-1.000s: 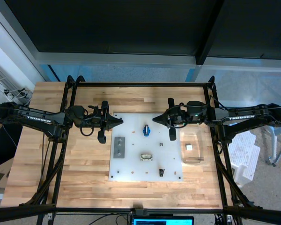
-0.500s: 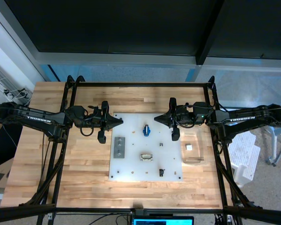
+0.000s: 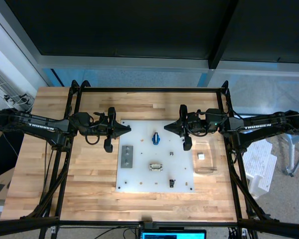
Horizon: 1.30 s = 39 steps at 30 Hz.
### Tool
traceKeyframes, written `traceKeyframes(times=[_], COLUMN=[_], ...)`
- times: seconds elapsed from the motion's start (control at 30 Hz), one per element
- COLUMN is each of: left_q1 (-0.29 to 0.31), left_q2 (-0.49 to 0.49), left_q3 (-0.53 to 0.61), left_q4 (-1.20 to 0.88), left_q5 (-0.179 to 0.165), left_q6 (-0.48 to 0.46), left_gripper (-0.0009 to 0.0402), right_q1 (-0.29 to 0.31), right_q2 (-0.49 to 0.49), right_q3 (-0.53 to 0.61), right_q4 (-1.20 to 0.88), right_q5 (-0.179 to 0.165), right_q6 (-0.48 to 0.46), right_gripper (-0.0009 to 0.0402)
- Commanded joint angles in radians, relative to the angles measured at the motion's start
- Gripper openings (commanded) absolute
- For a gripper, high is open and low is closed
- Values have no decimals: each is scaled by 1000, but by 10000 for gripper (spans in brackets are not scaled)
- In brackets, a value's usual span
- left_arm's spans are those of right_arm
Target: Pick the USB connector and install on taskboard
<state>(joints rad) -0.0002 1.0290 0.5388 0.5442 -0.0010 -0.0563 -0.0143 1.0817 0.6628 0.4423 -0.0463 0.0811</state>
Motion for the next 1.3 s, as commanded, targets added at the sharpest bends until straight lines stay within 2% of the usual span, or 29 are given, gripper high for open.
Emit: traceKeyframes(times=[0.03,0.27,0.37,1.3], left_q1=[0,0,0,0], left_q2=[0,0,0,0], left_q3=[0,0,0,0], left_q4=[0,0,0,0], left_q5=[0,0,0,0], left_q6=[0,0,0,0], left_gripper=[0,0,0,0], right_q1=[2,3,5,6], right_q2=[1,1,1,1], right_q3=[-1,-29,-33,-33], right_q4=[6,46,45,42], right_q5=[1,6,19,19], right_q6=[1,16,15,7], right_gripper=[0,0,0,0])
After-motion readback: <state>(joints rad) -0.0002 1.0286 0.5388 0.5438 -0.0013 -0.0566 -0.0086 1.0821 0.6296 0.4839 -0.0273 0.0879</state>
